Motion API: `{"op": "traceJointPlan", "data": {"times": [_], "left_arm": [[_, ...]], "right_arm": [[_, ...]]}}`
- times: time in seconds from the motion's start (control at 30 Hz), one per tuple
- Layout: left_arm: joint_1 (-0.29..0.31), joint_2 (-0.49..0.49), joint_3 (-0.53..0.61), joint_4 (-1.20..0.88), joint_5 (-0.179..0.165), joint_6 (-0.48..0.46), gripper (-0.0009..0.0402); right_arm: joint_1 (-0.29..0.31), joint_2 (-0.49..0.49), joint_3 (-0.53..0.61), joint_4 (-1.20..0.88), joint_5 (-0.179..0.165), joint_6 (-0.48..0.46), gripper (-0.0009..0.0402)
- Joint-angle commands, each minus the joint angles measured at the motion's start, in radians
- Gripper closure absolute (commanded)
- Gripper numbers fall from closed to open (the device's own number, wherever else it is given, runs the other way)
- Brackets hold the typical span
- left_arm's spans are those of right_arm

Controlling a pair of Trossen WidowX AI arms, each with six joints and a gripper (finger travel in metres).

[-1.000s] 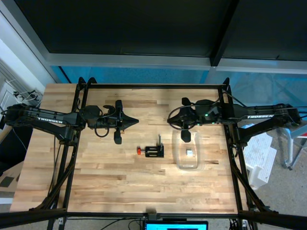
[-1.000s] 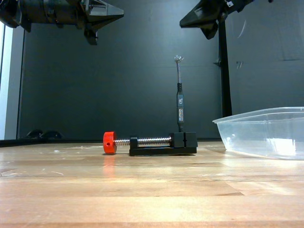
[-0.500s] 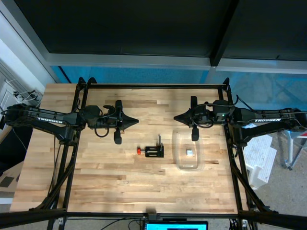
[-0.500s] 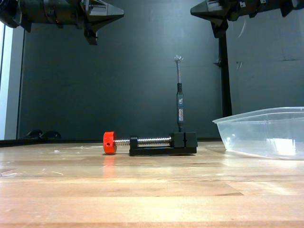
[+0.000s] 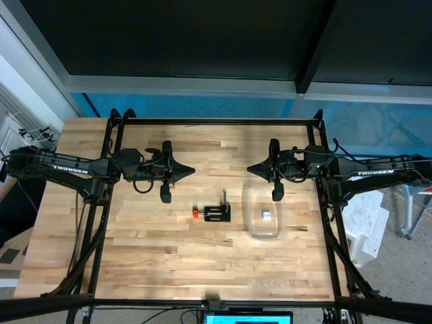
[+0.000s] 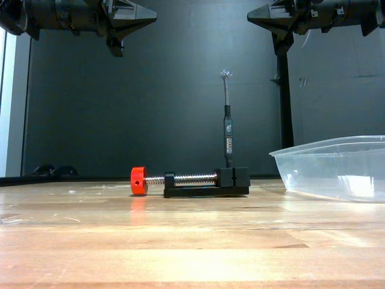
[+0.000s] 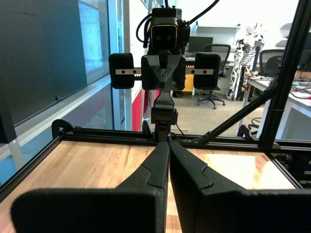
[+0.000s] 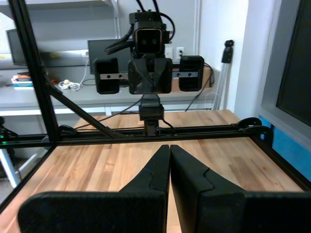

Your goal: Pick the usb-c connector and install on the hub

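- Both arms hang high over the light wooden table (image 5: pixel 148 246). The black left gripper (image 5: pixel 192 171) is over the left half. The black right gripper (image 5: pixel 249 169) is over the right half, near the far end of the clear plastic tray (image 5: pixel 247 217). Each has its fingers pressed together on nothing.
- The small black rectangular hub (image 5: pixel 217 214) lies mid-table, just left of the tray. Its orange-red knob (image 5: pixel 196 213) points left, and a thin dark rod (image 6: pixel 227 108) stands upright at the other end.
- We can't find the tiny dark usb-c connector lying loose. A dark plug-like section on that rod may be it; we cannot tell.
- Our advice: settle which piece is the plug first. Then spread the fingers before dropping, come straight down, pinch its body squarely and line it up with the hub.
- The count: two grippers, one hub, one knob, one rod, one tray, and one small white squarish piece (image 5: pixel 266 214) inside the tray.
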Motion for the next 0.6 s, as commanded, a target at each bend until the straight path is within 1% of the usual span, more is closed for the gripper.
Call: {"op": "traceJointPlan", "data": {"times": [0.03,0.2,0.3,0.6], "left_arm": [[0.0,0.0,0.0,0.0,0.0,0.0,0.0393],[0.0,0.0,0.0,0.0,0.0,0.0,0.0393],[0.0,0.0,0.0,0.0,0.0,0.0,0.0393],[0.0,0.0,0.0,0.0,0.0,0.0,0.0393]], "right_arm": [[0.0,0.001,0.001,0.001,-0.003,0.002,0.0393],[0.0,0.001,0.001,0.01,0.0,0.004,0.0393],[0.0,0.001,0.003,0.011,0.001,0.022,0.0393],[0.0,0.001,0.003,0.01,0.001,0.02,0.0393]]}}
